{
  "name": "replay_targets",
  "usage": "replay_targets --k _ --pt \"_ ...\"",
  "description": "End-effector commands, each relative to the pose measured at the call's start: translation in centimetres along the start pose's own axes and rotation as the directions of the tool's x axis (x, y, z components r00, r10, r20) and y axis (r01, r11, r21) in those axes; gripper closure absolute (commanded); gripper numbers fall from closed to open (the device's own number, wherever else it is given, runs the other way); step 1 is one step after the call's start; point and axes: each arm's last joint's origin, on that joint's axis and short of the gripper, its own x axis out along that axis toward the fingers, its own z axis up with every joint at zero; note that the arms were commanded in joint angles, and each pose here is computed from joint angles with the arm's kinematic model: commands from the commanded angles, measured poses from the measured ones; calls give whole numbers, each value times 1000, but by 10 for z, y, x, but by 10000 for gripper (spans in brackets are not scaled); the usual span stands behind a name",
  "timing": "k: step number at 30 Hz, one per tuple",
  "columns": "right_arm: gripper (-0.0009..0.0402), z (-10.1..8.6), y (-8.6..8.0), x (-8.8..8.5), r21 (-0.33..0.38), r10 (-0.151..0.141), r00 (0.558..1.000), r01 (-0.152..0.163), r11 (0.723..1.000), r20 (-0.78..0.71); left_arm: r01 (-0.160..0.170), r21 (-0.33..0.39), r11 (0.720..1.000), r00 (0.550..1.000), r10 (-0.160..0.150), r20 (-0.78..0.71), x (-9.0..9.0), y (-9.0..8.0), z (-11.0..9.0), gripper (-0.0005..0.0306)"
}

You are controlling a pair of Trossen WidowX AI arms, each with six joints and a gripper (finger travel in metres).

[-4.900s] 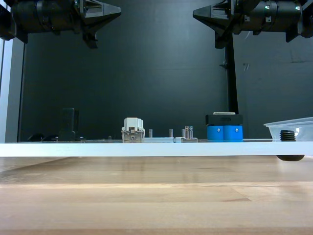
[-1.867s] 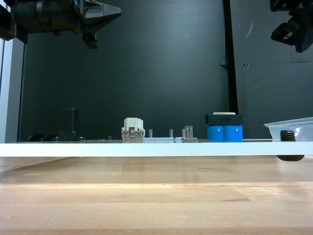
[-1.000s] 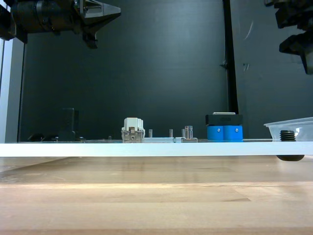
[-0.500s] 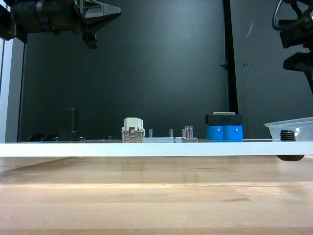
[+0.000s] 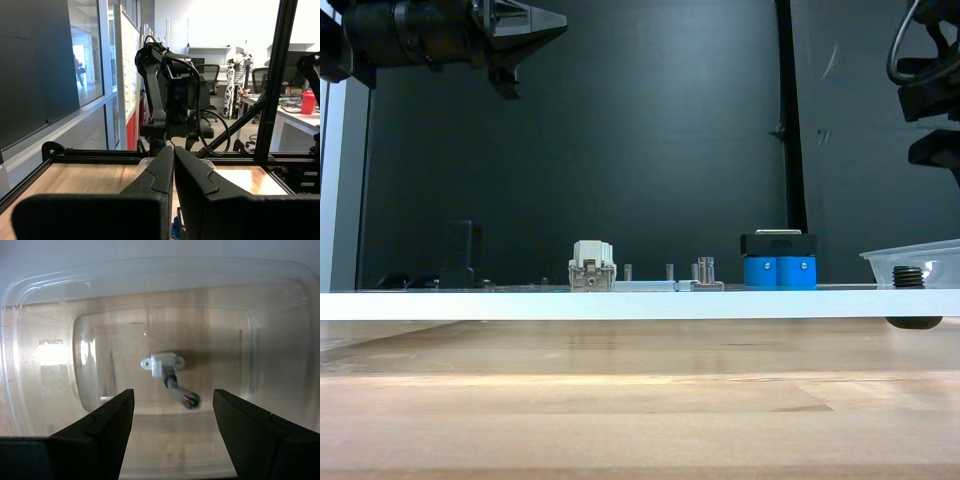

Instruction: Pick the RJ45 connector and install on taskboard

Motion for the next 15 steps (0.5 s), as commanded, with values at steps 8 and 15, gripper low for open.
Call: replay_targets --k 8,15 --pt "174 -4 0 9 14 -1 1000 1 1000 -5 0 0 1000 1000 0 0 0 0 0 300" --pt "174 -4 1 14 22 2 1000 -2 1000 1 0 0 1000 1000 0 0 0 0 0 300"
